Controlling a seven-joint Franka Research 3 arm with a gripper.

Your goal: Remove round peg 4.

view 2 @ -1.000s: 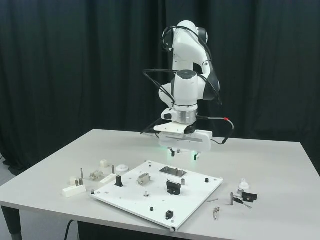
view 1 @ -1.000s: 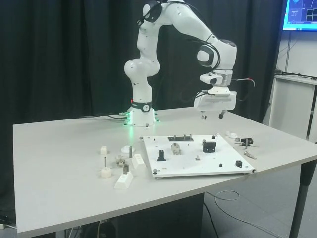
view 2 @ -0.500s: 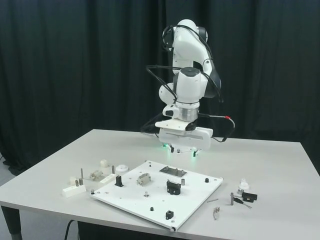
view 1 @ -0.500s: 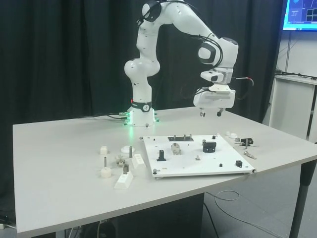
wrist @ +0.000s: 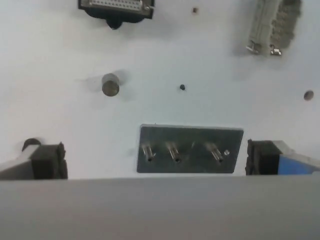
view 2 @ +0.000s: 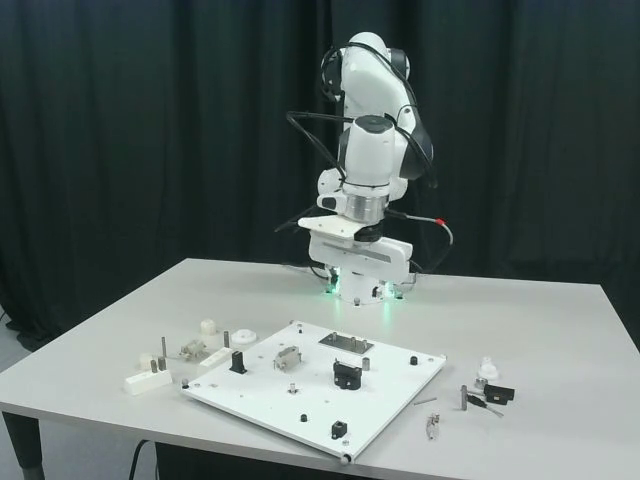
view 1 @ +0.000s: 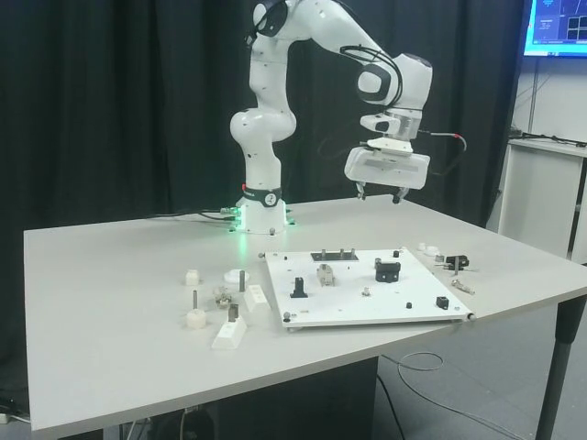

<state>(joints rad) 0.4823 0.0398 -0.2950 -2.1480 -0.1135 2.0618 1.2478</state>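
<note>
Grey table (view 1: 110,275) in front of a black curtain (view 1: 138,92), with a lit screen (view 1: 557,27) at 1 o'clock in the first room view and a white cabinet (view 1: 541,192) below it. Bolted at the far side of the table, at 12 o'clock from the white board (view 1: 367,307), with green light (view 1: 240,220) glowing at the base. Carries the gripper (view 1: 378,194) high above the table, beyond the board's far edge, touching nothing. Fingers (wrist: 47,160) spread wide apart and empty, seen from the wrist at either side of a grey metal plate (wrist: 190,135). Three round pegs (wrist: 175,151) standing upright in that plate, near the 12 o'clock edge of the board; cannot tell which of them is number 4. On the board besides: a lone short cylinder (wrist: 110,85), a black bracket (view 1: 387,270), a metal connector (view 1: 326,273) and a few small black pieces. On the bare table at 9 o'clock from the board, white blocks (view 1: 229,335) with upright pins; at 3 o'clock, a cluster of small loose parts (view 1: 454,264)
</note>
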